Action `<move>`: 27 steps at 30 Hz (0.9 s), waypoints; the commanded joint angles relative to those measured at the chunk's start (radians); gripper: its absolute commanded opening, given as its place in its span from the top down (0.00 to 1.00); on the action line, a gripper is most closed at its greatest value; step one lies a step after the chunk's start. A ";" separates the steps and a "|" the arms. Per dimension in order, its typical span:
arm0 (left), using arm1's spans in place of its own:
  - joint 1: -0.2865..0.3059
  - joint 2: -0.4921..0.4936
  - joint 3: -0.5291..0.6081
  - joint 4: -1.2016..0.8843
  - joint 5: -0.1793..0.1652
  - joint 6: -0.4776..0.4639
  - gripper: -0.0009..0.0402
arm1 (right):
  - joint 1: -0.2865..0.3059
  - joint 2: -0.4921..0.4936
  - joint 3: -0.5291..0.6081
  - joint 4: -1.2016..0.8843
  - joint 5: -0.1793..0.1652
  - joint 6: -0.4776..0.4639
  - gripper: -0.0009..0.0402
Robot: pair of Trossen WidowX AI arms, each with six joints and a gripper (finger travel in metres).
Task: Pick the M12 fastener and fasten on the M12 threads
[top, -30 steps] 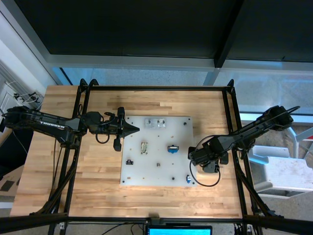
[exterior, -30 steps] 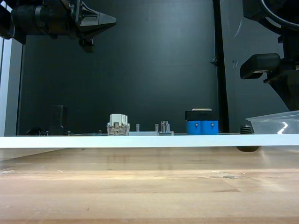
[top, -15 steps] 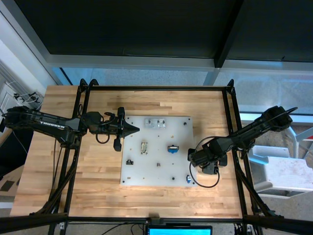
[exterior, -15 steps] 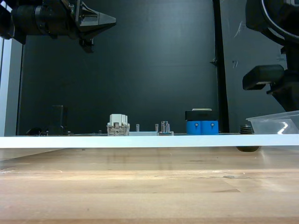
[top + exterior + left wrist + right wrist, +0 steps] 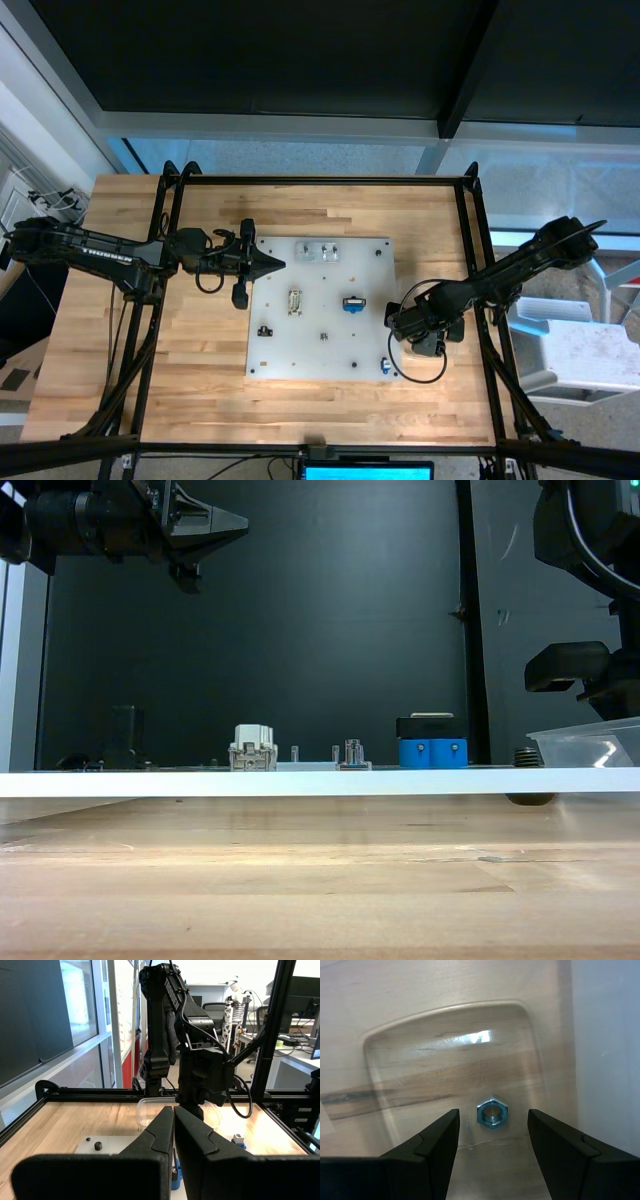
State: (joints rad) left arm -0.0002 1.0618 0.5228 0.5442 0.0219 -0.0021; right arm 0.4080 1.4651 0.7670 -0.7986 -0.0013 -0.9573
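**Right end effector**: positioned over the clear tray, which sits on the bench against the right edge of the white board, towards the board's near right corner. It points down into the tray. Its 2 fingers are spread wide and grip nothing.

**M12 nut**: lying flat on the tray floor with its bore facing up. It sits between the 2 fingertips and clear of both.

**M12 stud**: upright on the board just in front of the tray in the low view. Its ribs are exposed and nothing sits on it. The blue connector block stands to its left.

**Left end effector**: held high over the far left corner of the board. Its fingers are pressed together and carry nothing.

**Change from 1 s ago:**
- In the low view the right arm's black body has dropped steadily and now hangs just above the tray rim, slightly further towards the bench's right edge.
- In the high view the right end effector has drifted a little towards the near edge of the bench.
- The left arm shows no shift in either view.
- The stud, connector block and tray stand where they stood.
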 commanded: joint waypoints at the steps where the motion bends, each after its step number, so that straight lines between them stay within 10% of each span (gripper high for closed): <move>1: 0.000 0.000 0.000 0.000 0.000 0.000 0.98 | 0.000 0.000 -0.006 0.003 0.000 0.003 0.52; 27: 0.000 0.000 0.000 0.000 0.000 0.000 0.98 | 0.000 0.032 -0.034 0.053 0.000 0.007 0.57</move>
State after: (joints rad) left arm -0.0002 1.0618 0.5228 0.5438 0.0219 -0.0021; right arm 0.4084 1.4967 0.7341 -0.7475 -0.0006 -0.9485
